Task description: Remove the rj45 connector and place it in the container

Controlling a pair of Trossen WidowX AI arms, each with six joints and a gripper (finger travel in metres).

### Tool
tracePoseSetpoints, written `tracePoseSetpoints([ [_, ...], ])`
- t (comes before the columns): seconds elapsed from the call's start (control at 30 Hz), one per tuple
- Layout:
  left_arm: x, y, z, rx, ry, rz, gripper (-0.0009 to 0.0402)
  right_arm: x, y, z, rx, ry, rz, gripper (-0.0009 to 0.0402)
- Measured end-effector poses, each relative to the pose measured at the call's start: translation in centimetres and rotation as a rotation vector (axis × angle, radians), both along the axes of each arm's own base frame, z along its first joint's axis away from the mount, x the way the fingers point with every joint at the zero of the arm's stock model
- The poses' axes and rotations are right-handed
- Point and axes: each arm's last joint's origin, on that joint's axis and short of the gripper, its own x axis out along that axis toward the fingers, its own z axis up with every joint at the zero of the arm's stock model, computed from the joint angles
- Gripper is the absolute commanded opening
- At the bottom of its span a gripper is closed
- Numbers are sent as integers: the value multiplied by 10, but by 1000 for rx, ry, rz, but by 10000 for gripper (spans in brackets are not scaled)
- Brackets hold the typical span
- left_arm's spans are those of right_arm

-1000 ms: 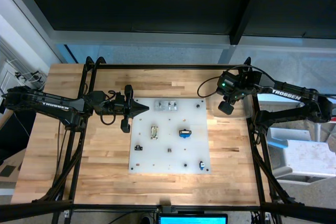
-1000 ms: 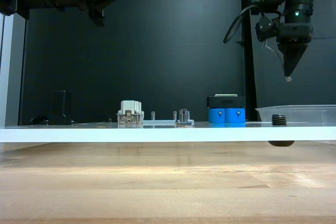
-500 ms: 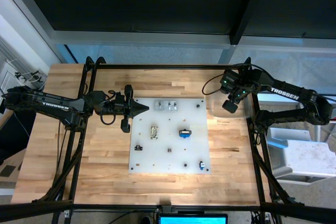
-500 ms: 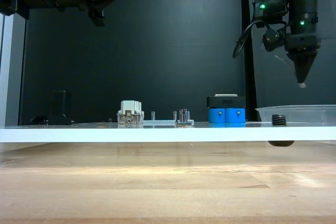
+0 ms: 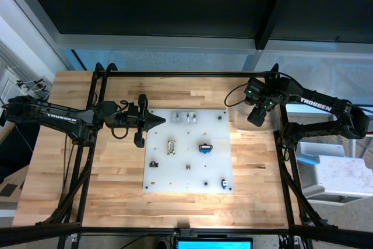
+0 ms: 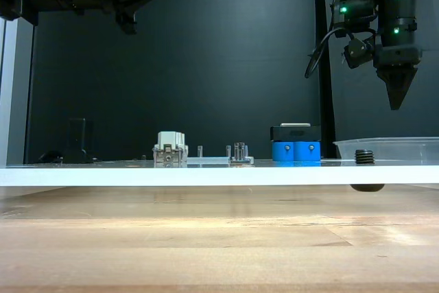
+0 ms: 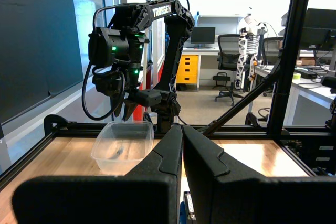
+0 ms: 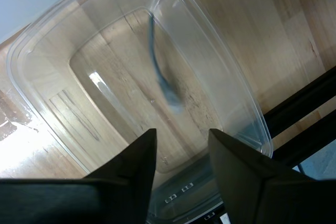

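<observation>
Hanging point-down over the tub point(image 8: 21, 45), the right gripper point(image 8: 178, 140) had its fingers spread apart and held nothing. It sat above the tub's middle, clear of the rim, so that anything let go would fall inside and not onto the table. The tub stood on the wooden table just off the far right corner of the board point(image 5: 186, 144). Inside it, the right wrist camera showed a blurred bluish-grey streak across the floor. This was most likely the plug point(image 8: 169, 98), loose and moving, though the blur hid its shape. If so, the job looked all but finished. The left gripper point(image 5: 160, 120) was parked high over the board's left edge, toward the far side, pointing right. Its fingers were pressed together on nothing, and it was well apart from the tub, probably so it would not get in the way.
</observation>
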Motion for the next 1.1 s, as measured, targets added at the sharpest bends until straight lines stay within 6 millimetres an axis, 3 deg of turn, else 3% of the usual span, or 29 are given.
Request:
tracePoseSetpoints([
  [0.33, 0, 0, 0, 0, 0, 0, 0, 0, 0, 0, 0, -1, -4, 205],
  [1.1, 0, 0, 0, 0, 0, 0, 0, 0, 0, 0, 0, -4, -12, 206],
])
